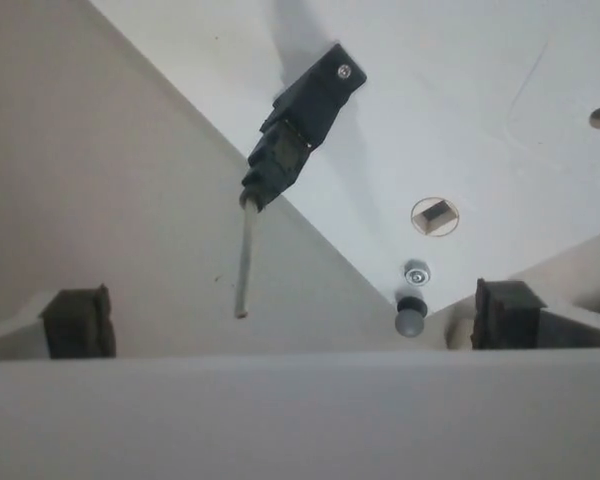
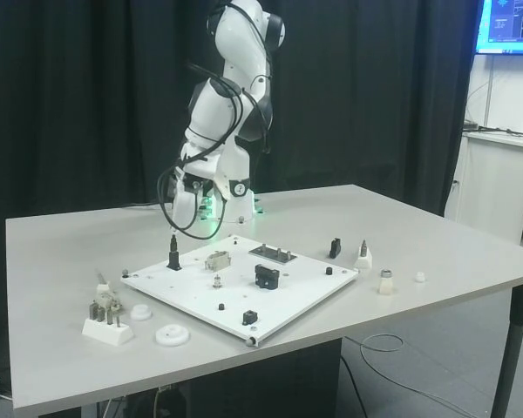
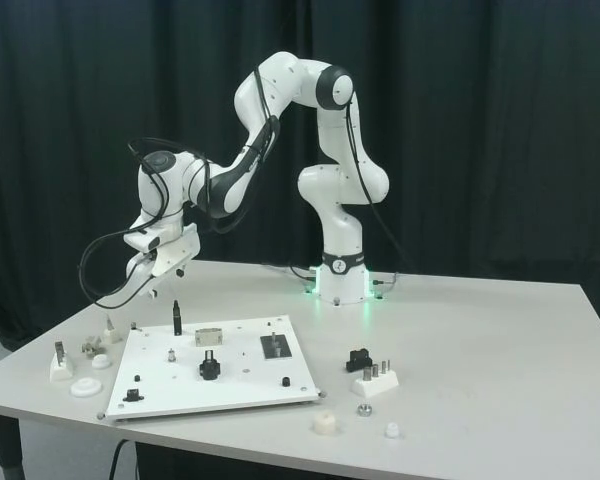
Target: Pick waterproof.
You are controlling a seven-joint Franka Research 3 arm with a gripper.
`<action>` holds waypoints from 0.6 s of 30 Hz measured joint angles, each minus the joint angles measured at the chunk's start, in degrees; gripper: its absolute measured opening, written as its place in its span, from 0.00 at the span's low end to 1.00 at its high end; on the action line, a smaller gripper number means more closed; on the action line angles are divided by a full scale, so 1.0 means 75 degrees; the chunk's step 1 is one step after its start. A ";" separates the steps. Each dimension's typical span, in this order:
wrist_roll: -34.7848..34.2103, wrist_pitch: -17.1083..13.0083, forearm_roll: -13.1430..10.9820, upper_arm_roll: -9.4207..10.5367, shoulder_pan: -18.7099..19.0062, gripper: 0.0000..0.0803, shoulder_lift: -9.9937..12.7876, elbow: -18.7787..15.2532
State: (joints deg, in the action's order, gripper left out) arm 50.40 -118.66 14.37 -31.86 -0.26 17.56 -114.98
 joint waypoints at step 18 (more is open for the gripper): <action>-0.0464 0.0020 0.0000 0.0006 -0.0029 1.00 0.0008 0.0169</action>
State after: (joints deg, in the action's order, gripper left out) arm 46.93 -118.50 14.37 -31.81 -0.48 17.62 -113.71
